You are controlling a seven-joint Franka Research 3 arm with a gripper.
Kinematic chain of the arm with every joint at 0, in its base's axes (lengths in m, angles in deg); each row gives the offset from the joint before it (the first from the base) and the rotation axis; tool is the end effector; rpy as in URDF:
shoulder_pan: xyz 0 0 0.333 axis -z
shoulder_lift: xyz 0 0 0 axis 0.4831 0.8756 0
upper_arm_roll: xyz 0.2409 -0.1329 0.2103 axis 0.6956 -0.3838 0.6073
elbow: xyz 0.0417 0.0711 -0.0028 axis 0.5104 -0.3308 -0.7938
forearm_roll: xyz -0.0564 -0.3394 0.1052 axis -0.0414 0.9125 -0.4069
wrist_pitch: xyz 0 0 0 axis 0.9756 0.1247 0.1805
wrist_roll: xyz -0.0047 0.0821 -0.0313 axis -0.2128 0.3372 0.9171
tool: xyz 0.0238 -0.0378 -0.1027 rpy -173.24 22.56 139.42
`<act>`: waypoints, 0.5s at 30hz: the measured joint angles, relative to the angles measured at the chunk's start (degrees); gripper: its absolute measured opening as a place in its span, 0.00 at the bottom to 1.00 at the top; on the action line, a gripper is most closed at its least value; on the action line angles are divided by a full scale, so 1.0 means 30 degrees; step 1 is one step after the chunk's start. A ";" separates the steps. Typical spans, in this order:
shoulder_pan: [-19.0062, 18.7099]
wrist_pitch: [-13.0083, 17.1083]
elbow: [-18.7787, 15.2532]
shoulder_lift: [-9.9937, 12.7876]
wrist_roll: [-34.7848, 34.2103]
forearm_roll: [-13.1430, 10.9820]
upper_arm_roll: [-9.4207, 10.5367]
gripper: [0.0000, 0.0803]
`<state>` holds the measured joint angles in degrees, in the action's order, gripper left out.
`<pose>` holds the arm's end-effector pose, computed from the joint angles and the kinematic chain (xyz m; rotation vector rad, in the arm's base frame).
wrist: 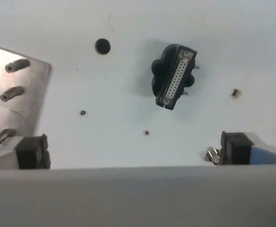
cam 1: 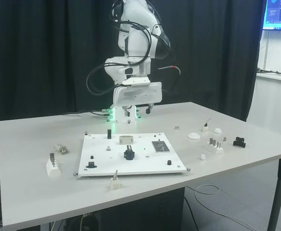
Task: Pick small gear.
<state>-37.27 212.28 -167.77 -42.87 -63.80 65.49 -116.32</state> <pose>0.5262 -0.1800 0.4177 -2.8984 1.1918 -0.0159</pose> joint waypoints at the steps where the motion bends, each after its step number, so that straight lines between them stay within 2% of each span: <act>1: 0.0000 0.0003 0.0014 0.0000 0.0000 -0.0036 0.0000 1.00; 15: -0.0002 0.0332 0.0355 0.0051 0.0000 -0.0186 0.0118 1.00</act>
<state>-37.28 213.27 -166.71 -42.72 -63.79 64.93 -115.96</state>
